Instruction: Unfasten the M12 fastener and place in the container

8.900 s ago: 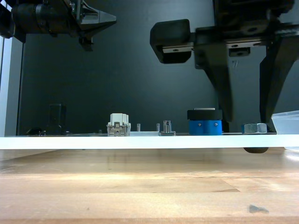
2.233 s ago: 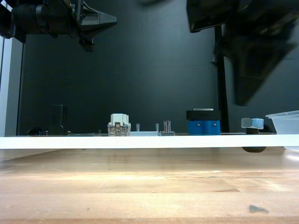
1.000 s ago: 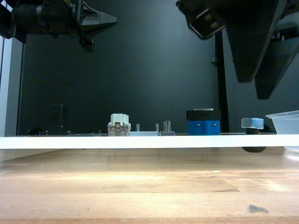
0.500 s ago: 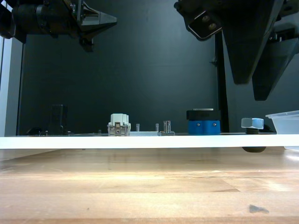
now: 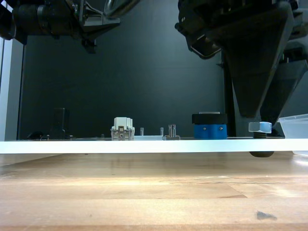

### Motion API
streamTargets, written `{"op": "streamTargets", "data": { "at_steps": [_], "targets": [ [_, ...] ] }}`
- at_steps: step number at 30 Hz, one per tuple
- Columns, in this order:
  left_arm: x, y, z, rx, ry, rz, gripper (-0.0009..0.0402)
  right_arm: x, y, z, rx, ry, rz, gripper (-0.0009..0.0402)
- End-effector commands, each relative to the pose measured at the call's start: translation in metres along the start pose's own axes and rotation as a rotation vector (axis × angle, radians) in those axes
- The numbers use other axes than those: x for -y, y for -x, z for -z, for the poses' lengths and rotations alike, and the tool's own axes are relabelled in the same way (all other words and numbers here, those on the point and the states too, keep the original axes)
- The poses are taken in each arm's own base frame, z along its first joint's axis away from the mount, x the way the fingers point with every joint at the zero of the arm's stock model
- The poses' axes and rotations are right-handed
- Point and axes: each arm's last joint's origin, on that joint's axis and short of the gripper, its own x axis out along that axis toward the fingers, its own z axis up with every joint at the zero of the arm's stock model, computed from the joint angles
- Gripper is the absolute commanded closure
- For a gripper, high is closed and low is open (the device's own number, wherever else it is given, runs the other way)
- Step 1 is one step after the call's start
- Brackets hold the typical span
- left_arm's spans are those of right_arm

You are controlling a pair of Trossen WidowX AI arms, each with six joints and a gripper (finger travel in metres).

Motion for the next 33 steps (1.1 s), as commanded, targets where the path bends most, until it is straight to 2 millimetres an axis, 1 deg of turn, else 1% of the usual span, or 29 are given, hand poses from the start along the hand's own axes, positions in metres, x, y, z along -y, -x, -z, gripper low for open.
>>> {"op": "streamTargets", "data": {
  "at_steps": [1, 8, 23, 28, 33],
  "targets": [
    [0.0000, 0.0000, 0.0000, 0.000, 0.000, 0.000, 0.0393, -0.0016, -0.0040, -0.0006, 0.001, -0.003, -0.004, 0.0093],
    [-0.0001, 0.0000, 0.0000, 0.000, 0.000, 0.000, 0.0393, -0.0020, -0.0062, -0.0024, 0.002, -0.018, -0.006, 0.0129],
    [-0.0001, 0.0000, 0.0000, 0.000, 0.000, 0.000, 0.0393, -0.0015, -0.0062, -0.0030, 0.001, -0.031, -0.003, 0.0272],
    [0.0000, 0.0000, 0.0000, 0.000, 0.000, 0.000, 0.0393, -0.0012, -0.0062, -0.0029, 0.000, -0.031, -0.001, 0.0306],
    [0.0000, 0.0000, 0.0000, 0.000, 0.000, 0.000, 0.0393, -0.0009, -0.0062, -0.0028, -0.001, -0.030, 0.002, 0.0330]
  ]
}}
